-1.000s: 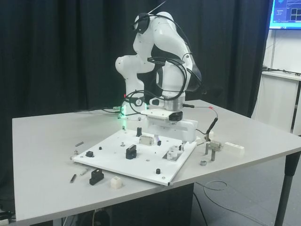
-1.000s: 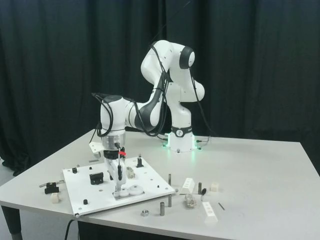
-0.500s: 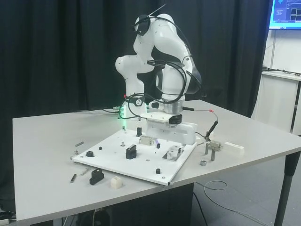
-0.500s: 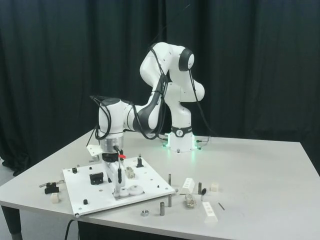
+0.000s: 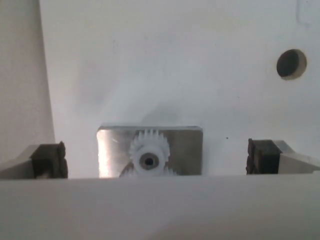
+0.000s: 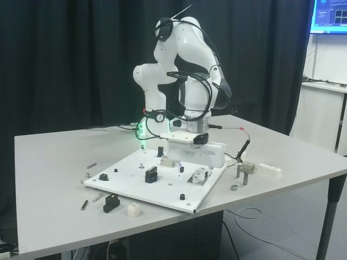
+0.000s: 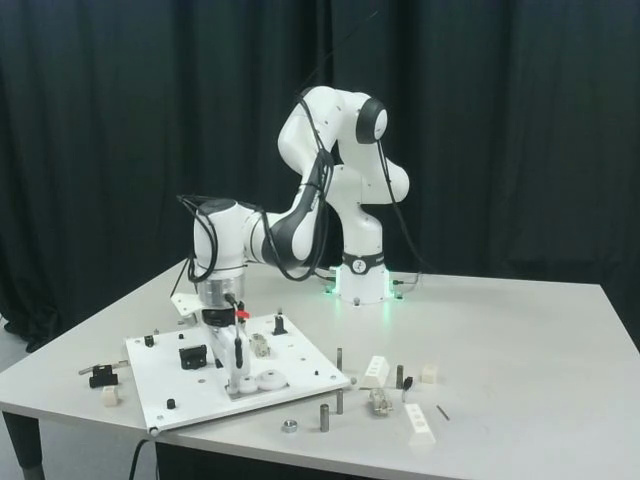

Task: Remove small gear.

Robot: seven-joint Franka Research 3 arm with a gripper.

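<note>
Over the last second the white arm has risen from the white assembly board (image 6: 162,181), lifting its pincer (image 5: 155,156) clear of the parts. In the wrist view the pincer's fingers (image 5: 50,160) are spread wide and hold nothing. Between them the small gear (image 5: 148,156) sits on its grey metal mounting block (image 5: 187,147), with a dark hole in the board at about two o'clock. The second room view shows the gears near the board's front edge, though which is which is hard to tell there. Judging by this, the gear is not yet removed from the grey surface (image 7: 520,340).
</note>
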